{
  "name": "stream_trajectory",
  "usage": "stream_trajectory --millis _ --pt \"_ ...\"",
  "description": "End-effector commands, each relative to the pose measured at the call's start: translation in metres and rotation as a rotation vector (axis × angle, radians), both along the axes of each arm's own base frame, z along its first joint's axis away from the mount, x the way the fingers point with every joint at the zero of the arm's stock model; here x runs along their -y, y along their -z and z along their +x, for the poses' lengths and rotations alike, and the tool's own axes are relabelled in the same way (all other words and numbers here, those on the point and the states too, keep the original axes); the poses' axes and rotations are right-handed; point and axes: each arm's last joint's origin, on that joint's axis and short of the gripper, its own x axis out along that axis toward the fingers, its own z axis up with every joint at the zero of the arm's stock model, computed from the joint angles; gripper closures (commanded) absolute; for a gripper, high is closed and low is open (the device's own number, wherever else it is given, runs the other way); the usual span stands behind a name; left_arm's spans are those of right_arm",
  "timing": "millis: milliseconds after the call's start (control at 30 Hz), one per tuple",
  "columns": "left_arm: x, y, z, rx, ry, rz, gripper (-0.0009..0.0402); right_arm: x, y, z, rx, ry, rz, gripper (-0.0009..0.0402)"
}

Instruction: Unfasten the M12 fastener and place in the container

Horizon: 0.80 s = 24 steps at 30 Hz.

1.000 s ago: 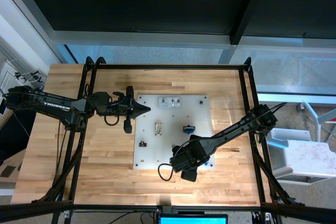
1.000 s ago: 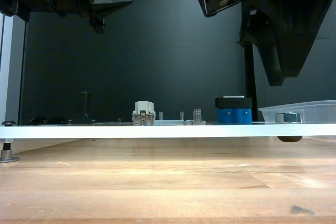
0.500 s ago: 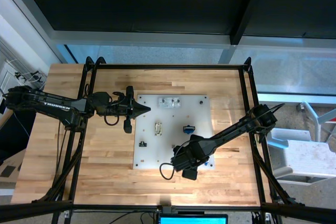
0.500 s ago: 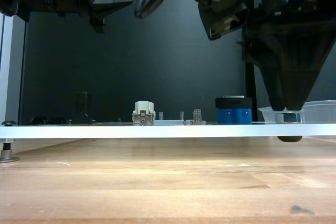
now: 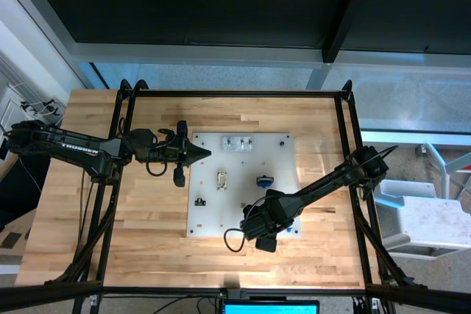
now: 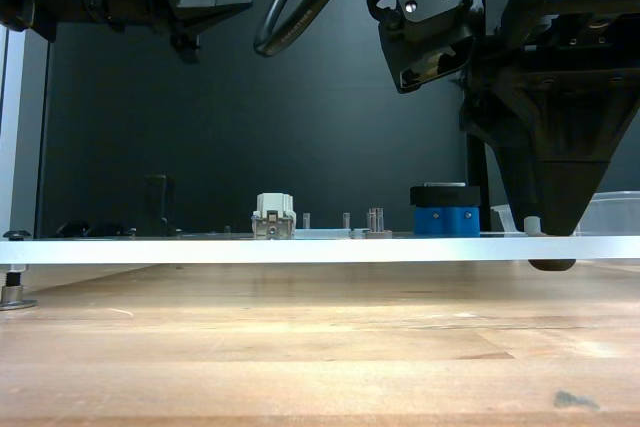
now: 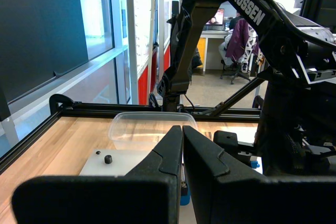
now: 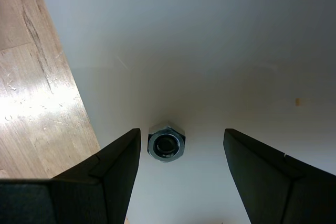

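Note:
The M12 fastener, a small silver hex nut (image 8: 166, 141) with a dark centre, sits low on the white board (image 8: 220, 51); no ribs of its stud show. My right gripper (image 8: 181, 135) is open and straddles the nut, which lies closer to one finger (image 8: 113, 174). In the high view the right gripper (image 5: 265, 230) covers the board's near right edge and hides the nut. In the low view its fingertips (image 6: 550, 229) reach board level and hide the nut. The translucent container (image 6: 612, 209) stands just behind them. My left gripper (image 5: 204, 154) hovers shut over the board's far left edge.
On the board stand a blue-and-white part (image 6: 445, 217), a beige connector (image 6: 274, 217) and a small silver post (image 6: 376, 219). The left wrist view shows the container (image 7: 152, 128) and a black post (image 7: 108, 159). Black frame rails border the wooden table (image 5: 147, 240).
My right gripper has come down from well above the board until its open fingers flank the nut, hiding it in the low view. The left arm has not moved.

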Motion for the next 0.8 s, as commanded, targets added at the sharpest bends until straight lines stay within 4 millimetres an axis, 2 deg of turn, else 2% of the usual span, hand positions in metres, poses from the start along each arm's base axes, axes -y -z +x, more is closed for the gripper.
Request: stream_trajectory --millis 33,133,467,800 --pt "-0.0001 -0.0002 0.0 0.001 0.0 0.0 0.0393 0.0 0.0003 -0.0004 -0.003 -0.006 -0.002 0.0178" --pt "-0.0001 -0.0001 0.0 0.0 0.0 0.0 0.0393 0.0 0.0003 -0.0002 -0.001 -0.009 0.0 0.02" --pt "0.0 -0.0001 0.0 0.0 0.0 0.0 0.0393 -0.0006 0.0002 0.0004 0.003 -0.024 0.009 0.0311" --pt "-0.0001 -0.0001 0.0 0.0 0.0 0.0 0.0393 -0.001 0.0001 0.0011 0.01 -0.051 0.01 0.0392"
